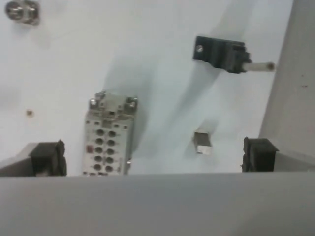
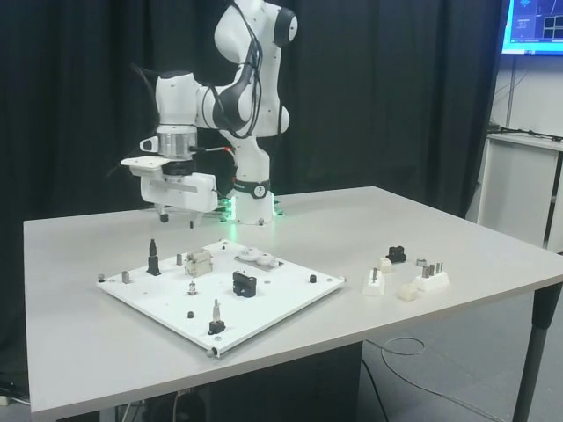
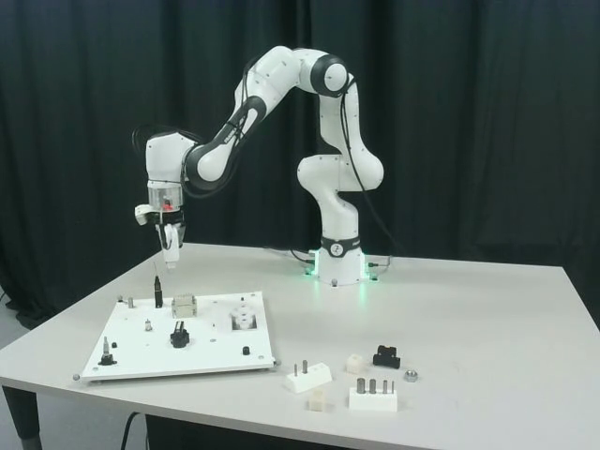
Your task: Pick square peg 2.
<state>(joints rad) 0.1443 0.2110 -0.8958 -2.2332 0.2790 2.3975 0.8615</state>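
Progress was slight, by my reading: the approach looked nearly complete, but the grasp itself had not begun. The pincer (image 2: 174, 217) hung above the far-left part of the white board (image 2: 290, 294), clear of every part on it, and in the wrist view its two black fingertips (image 1: 47, 157) stood wide apart with nothing between them, so it was released and empty. The small grey block I took for square peg 2 (image 1: 202, 141) sat upright in its place on the board, untouched. In the first room view the same peg (image 2: 179, 258) stood at about nine o'clock from the grey multi-pin connector (image 2: 201, 261), just beside it, with the black post (image 2: 153, 255) further out at nine o'clock again, so the peg lay between those two. The pincer hovered at roughly twelve o'clock over this cluster in that view. From the wrist camera the peg appeared nearer one fingertip than the other, which suggested the pincer was not yet centred on it. What seemed left was to line up over the peg, descend until the fingers straddled it, clench, and lift it free. The near neighbours on either side left little room for a careless descent. Loose parts on the grey counter (image 2: 457, 229), at three o'clock from the board, played no part.
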